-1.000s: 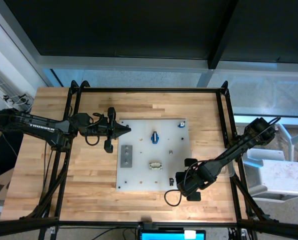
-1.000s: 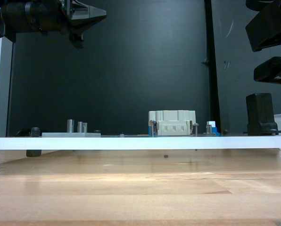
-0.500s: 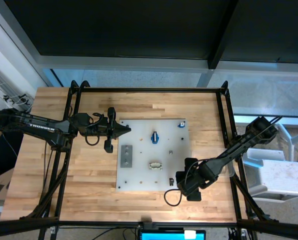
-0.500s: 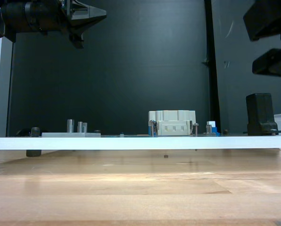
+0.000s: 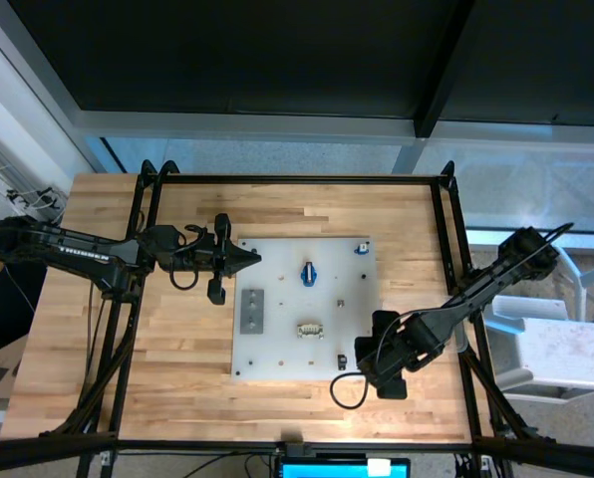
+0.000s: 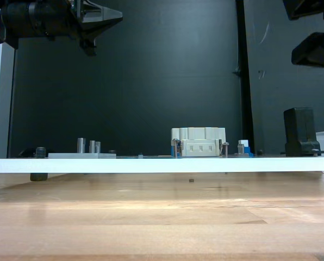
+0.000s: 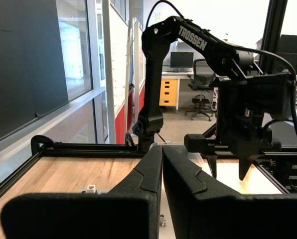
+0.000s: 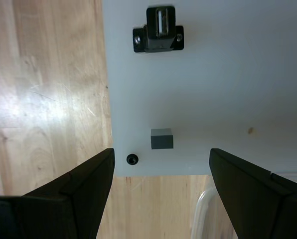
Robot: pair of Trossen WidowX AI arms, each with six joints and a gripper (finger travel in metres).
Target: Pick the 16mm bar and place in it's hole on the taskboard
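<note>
Best guess, the 16mm bar is the widest short silver cylinder [image 6: 81, 145], standing upright in the grey metal block [image 5: 250, 311] on the white task board [image 5: 277, 349], long axis vertical. Left gripper [image 5: 255, 257] hangs high just beyond it, fingers pressed together, empty. Right gripper [image 8: 161, 159], fingers spread wide and empty, sits well apart over the board's near right corner.

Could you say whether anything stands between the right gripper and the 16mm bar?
A beige connector stands between the open right gripper, above the white board's near-right corner, and the metal bars in the grey block. The shut left gripper hangs over its far-left corner.
</note>
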